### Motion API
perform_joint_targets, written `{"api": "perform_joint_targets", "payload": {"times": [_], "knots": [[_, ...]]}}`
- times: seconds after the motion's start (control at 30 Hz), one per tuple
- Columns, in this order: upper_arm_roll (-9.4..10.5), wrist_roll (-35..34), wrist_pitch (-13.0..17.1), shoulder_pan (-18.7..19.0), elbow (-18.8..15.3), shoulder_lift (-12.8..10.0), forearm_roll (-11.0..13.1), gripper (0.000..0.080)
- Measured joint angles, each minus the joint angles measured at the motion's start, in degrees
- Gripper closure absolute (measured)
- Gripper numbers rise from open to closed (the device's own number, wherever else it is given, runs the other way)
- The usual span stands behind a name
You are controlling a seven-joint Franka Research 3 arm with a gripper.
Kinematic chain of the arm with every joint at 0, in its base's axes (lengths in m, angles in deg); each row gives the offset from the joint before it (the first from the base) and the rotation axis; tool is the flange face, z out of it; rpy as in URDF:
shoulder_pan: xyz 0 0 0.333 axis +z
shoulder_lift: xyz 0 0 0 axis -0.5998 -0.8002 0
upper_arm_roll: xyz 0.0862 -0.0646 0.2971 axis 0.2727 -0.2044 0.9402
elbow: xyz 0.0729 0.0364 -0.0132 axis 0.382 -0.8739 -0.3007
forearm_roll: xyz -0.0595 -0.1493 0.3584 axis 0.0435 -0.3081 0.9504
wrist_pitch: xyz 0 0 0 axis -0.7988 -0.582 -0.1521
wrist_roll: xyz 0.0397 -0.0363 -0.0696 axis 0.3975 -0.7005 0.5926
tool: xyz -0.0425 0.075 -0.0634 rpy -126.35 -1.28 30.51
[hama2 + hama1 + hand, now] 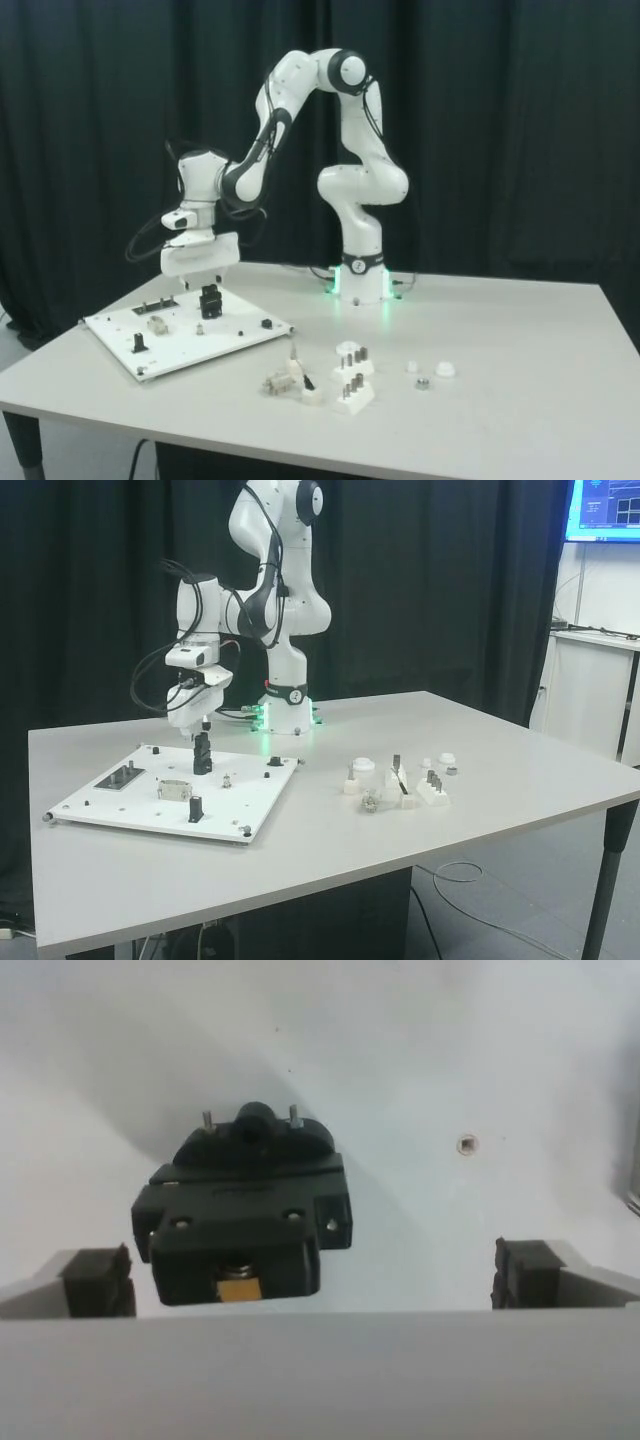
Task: Pick waterproof.
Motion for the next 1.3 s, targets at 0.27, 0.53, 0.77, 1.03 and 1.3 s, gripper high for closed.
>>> {"api": "perform_joint_targets", "payload": {"times": [0.27, 0.53, 0.77, 1.03, 1.3], "knots": [[0.14, -4.2, -1.2, 0.4, 0.0, 2.1, -3.9, 0.0003], [0.23, -7.2, -2.4, 0.8, 0.1, 3.8, -6.5, 0.0003], [0.48, -9.4, -2.8, 0.8, 0.2, 4.7, -8.1, 0.0003], [0.88, -10.4, -3.0, 0.8, 0.3, 5.1, -8.7, 0.0003], [1.24, -11.0, -3.3, 0.8, 0.7, 5.1, -8.8, 0.0003]]}}
